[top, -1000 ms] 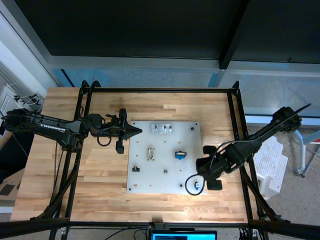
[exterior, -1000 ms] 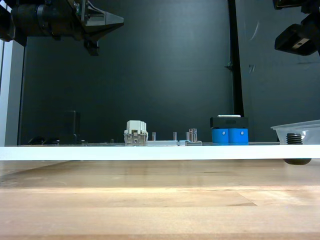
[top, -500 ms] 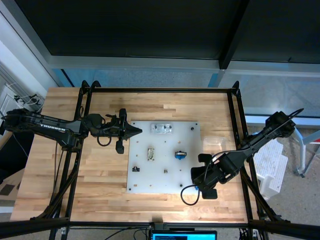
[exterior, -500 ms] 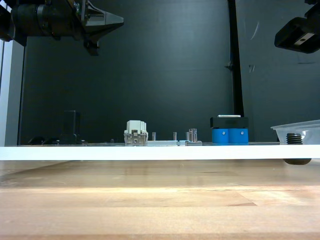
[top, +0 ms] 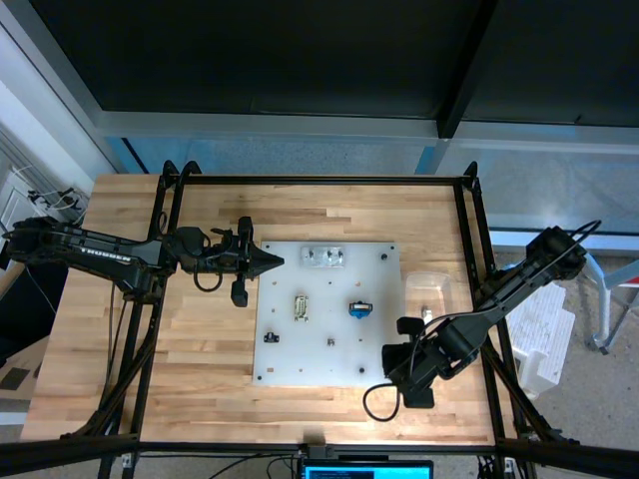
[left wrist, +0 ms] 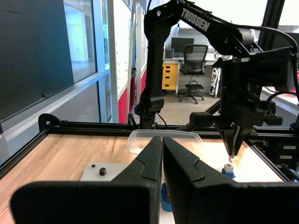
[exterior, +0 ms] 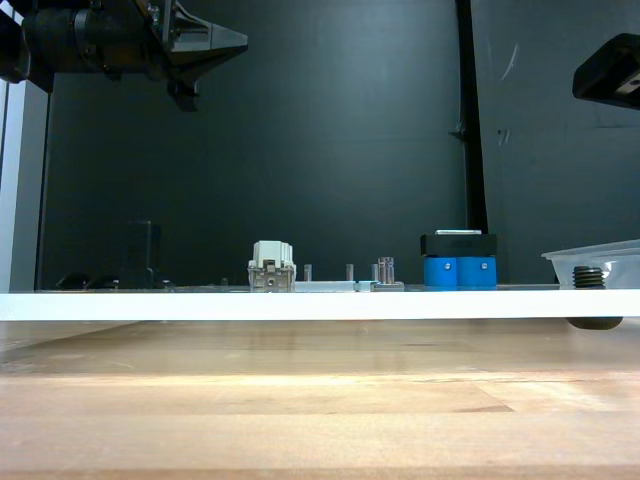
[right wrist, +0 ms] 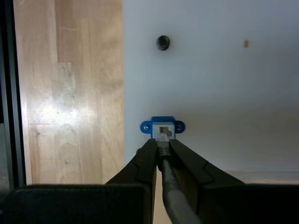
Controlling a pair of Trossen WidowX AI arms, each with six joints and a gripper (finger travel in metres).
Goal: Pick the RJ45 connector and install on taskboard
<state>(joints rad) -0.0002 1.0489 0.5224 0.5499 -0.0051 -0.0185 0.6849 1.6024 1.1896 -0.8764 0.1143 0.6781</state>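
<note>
Since the earlier frames the right arm has drawn back toward the near edge of the worktop (top: 180, 379) and no longer covers the clear tray. It is bent at the elbow, with its wrist turned down over the near right corner of the taskboard (top: 300, 359). The right pincer (right wrist: 162, 143) is closed tight on the boot of the one RJ45 connector (right wrist: 162, 133). The connector's grey cable (right wrist: 169, 196) runs back between the fingers. The plug's tip sits at the mouth of a blue socket (right wrist: 162, 126) screwed to the board; whether it is fully seated I cannot tell.

Farther in, the board carries one beige fitting (top: 300, 306), one blue block (top: 357, 309) and one silver pair (top: 324, 257). Just beside the board's right edge stands the single clear tray (top: 427, 284), and the low view shows one black ribbed piece (exterior: 590, 275) inside it.

The left arm stretches level from the left side. The left pincer (top: 272, 261) hangs high above the board's far left edge with its fingers pressed together, holding nothing.
</note>
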